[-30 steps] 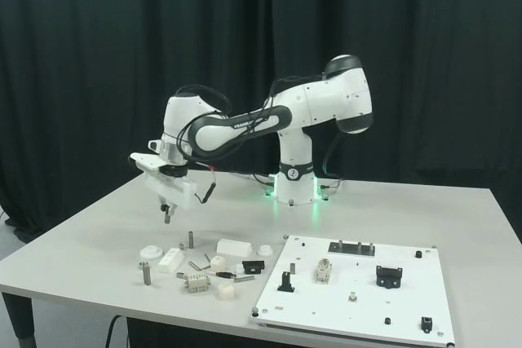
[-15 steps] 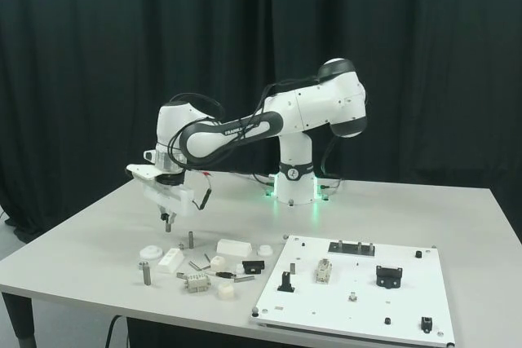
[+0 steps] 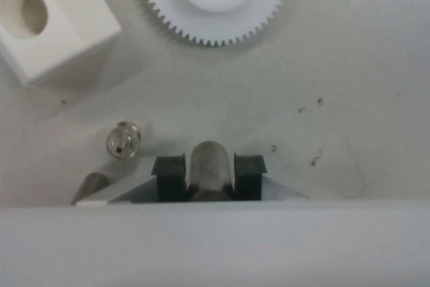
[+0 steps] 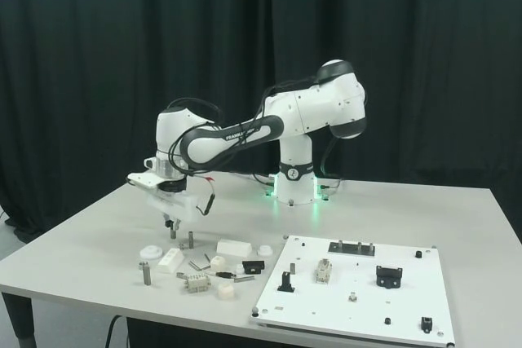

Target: Place round peg 4.

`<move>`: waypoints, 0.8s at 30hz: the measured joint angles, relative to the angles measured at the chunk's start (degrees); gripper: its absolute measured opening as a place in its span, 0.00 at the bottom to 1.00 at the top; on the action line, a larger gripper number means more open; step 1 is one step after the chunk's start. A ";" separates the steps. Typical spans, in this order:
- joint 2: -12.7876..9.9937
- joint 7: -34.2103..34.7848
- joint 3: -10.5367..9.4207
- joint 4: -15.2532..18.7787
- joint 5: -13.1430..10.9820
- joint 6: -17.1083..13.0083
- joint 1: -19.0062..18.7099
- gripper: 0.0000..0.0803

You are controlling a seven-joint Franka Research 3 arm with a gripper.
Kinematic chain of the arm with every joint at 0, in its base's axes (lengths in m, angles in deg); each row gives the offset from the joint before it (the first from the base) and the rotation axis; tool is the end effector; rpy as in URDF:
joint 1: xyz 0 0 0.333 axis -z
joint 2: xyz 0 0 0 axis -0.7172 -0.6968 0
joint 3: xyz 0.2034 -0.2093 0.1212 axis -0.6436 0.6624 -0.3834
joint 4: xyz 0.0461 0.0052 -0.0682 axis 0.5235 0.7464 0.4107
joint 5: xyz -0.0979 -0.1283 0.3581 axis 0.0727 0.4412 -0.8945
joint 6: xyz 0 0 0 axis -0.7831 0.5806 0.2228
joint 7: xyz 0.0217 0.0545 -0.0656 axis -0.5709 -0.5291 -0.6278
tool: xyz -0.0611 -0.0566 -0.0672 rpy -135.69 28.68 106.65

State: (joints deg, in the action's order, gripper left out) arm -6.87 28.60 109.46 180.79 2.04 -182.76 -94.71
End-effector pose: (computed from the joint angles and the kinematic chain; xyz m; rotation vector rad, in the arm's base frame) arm 0.4578 -0.2592 0.2234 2.5419 -1.7528 0.0949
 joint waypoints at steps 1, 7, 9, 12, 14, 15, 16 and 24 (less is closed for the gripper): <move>-0.07 0.00 -0.12 -0.13 0.00 0.06 0.06 0.19; -0.21 0.00 -0.87 -0.71 0.00 0.13 0.44 0.19; -0.23 0.00 -1.08 -0.86 0.00 0.13 0.57 0.19; -0.30 0.00 -1.27 -1.02 0.00 0.13 0.71 0.19; -0.32 0.00 -1.38 -1.09 0.00 0.12 0.78 0.19; -0.32 0.00 -1.43 -1.12 0.00 0.12 0.82 0.19; -0.32 0.00 -1.48 -1.16 0.00 0.12 0.86 0.19; -0.44 -0.01 -1.62 -1.54 0.00 -0.13 1.06 0.19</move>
State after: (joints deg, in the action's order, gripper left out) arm -7.31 28.60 107.84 179.25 2.04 -182.90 -93.65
